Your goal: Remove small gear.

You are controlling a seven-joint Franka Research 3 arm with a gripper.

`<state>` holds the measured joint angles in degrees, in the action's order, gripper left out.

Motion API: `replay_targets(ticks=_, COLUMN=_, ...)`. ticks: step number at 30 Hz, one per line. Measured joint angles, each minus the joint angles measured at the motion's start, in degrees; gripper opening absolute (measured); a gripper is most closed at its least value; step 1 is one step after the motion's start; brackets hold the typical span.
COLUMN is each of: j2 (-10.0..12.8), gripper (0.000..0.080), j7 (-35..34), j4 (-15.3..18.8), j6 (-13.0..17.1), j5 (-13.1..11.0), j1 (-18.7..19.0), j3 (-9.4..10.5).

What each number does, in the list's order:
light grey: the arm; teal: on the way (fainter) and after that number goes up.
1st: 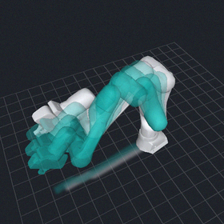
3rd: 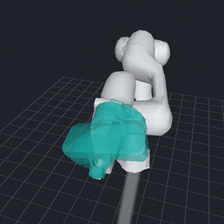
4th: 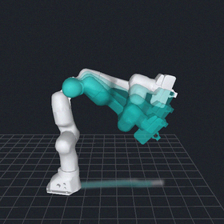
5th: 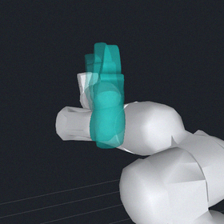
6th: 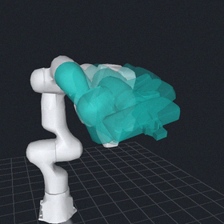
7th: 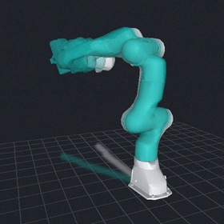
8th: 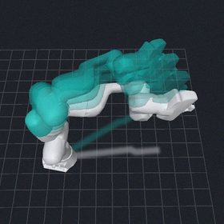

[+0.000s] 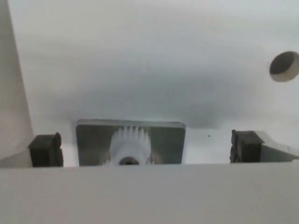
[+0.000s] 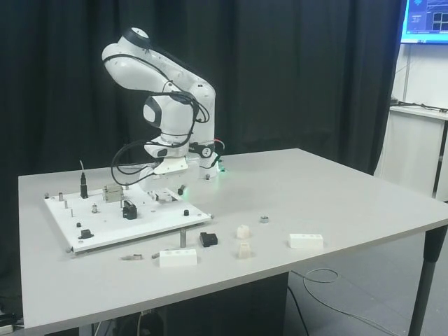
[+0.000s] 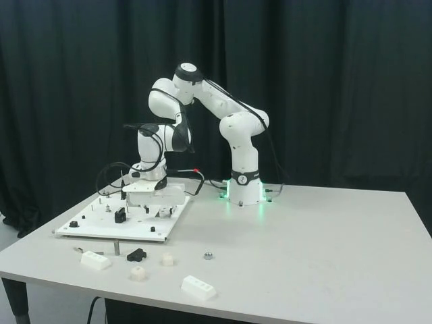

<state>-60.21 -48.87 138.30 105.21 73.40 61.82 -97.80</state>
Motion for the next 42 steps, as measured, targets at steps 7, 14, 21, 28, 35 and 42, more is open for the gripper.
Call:
replay_targets(ticks=7, j2=0.00, gripper=0.0800, j7=0.00, j4=1.17, j6=1.53, j5=0.69, j1=-1.08, j3=-0.91)
replay_targets(ticks=14, j2=0.00, gripper=0.0800, j7=0.00, j4=1.89, j6=2.29, j5=0.94, j1=-1.76, j3=-1.06)
replay_targets(ticks=21, j2=0.00, gripper=0.0800, j7=-0.01, j4=2.39, j6=2.72, j5=1.16, j1=-2.20, j3=-1.06)
replay_targets(ticks=28, j2=0.00, gripper=0.0706, j7=-0.53, j4=2.47, j6=2.97, j5=1.19, j1=-2.50, j3=-1.06)
replay_targets(ticks=35, j2=0.00, gripper=0.0526, j7=-0.58, j4=2.54, j6=3.31, j5=1.19, j1=-2.85, j3=-1.06)
replay_targets(ticks=42, j2=-0.09, gripper=0.0314, j7=-1.03, j4=2.77, j6=3.46, j5=1.10, j1=-2.98, j3=-1.02)
